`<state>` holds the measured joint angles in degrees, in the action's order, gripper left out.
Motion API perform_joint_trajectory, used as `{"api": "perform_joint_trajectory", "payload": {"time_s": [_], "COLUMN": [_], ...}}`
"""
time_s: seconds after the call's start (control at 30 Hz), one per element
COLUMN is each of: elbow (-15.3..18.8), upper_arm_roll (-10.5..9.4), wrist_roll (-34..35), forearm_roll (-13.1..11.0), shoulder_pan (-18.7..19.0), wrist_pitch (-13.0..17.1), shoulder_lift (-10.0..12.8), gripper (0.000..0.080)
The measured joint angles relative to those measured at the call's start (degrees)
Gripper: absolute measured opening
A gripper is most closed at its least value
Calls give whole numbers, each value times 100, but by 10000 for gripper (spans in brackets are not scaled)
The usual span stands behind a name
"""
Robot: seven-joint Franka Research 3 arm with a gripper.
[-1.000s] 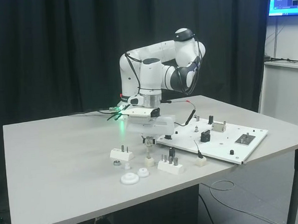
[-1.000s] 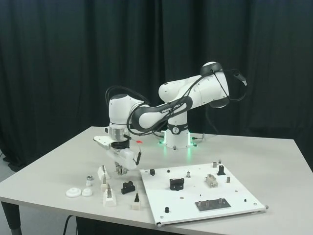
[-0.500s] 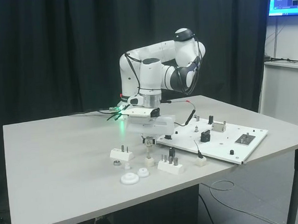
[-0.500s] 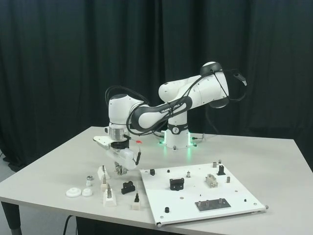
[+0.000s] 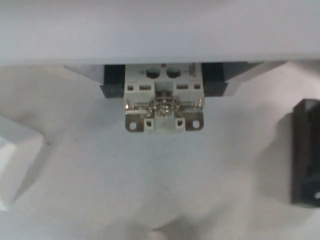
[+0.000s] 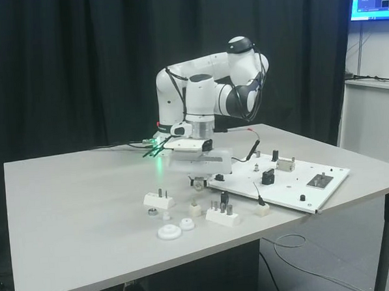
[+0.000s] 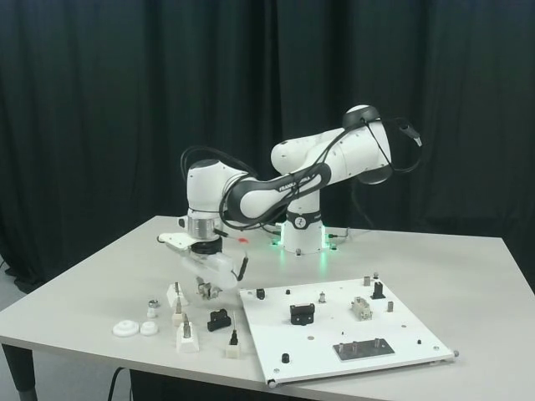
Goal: Insert waterproof.
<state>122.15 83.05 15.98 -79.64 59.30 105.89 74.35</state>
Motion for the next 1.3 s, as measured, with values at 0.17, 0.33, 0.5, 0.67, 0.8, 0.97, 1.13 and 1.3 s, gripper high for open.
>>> {"api": "perform_joint_trajectory", "payload": {"time_s": [0.17, 0.33, 0.5, 0.67, 0.8, 0.97, 1.13, 1.3], "elbow": [-29, -32, -32, -32, -32, -33, -34, -42], "upper_arm_roll": [85, 203, 298, 385, 447, 501, 518, 518], "wrist_roll": [-224, -553, -838, -999, -1151, -1362, -1454, -1495], "forearm_roll": [7, 44, 134, 195, 261, 344, 392, 394], "shoulder_pan": [99, 275, 509, 790, 1033, 1331, 1616, 1892], "wrist_pitch": [-175, -356, -462, -491, -491, -479, -437, -418], "shoulder_lift": [-9, -16, -59, -84, -87, -114, -174, -214], "gripper": [314, 314, 314, 314, 314, 314, 314, 314]}}
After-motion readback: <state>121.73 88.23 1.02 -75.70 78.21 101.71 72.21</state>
